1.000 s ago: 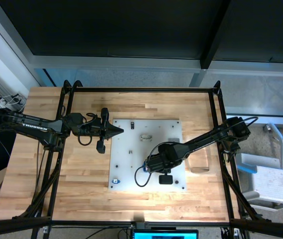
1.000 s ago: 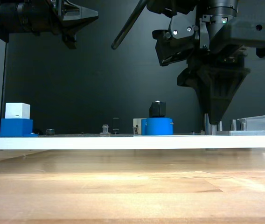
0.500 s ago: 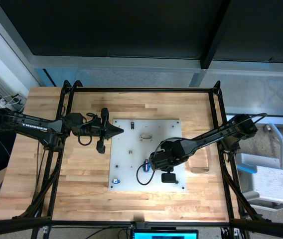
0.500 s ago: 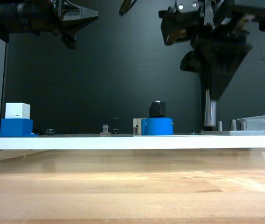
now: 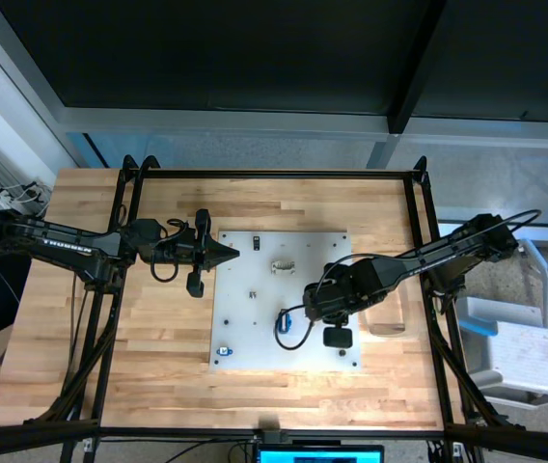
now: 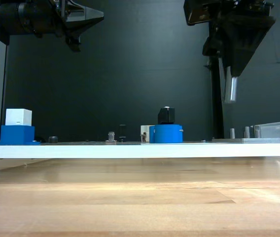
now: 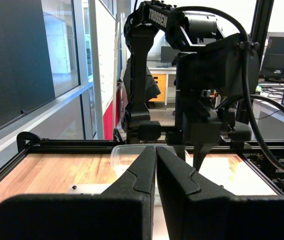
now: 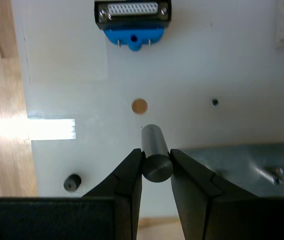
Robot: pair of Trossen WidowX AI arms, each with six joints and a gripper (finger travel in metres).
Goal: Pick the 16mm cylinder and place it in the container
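Between the fingers (image 8: 127, 175) of your right gripper (image 8: 156, 155) sits the 16mm cylinder (image 8: 153, 140), pinched from both sides. The jaws are closed only as far as the peg's width, and one round end faces the wrist camera. Low view: the 16mm cylinder (image 6: 232, 89) hangs about upright from the right gripper (image 6: 234, 74), with its lower end in the air, well clear of the white board (image 6: 130, 148).

Under the peg, the wrist view shows bare board with a small tan hole (image 8: 139, 106). A grey metal plate (image 8: 242, 160) lies just beside the peg and a blue connector (image 8: 133, 35) farther off.

High view: your right gripper (image 5: 324, 307) is over the right half of the white board (image 5: 245, 318), the wrist hiding the peg. The blue part (image 5: 287, 316) is near it on the left. The container (image 5: 387, 314) sits on the table (image 5: 139, 367) just beside the board's right edge, to the right of the gripper. In the low view the container (image 6: 278, 129) is lower than the peg and off to its right, not touching it.

Your left gripper (image 5: 226, 253) hangs at the board's left edge, high up in the low view (image 6: 96, 17). Its fingers (image 7: 137, 175) are pressed together, holding nothing. The container (image 7: 132, 154) shows beyond them.

A white cube (image 6: 18, 117) on a blue base stands at the board's far left.
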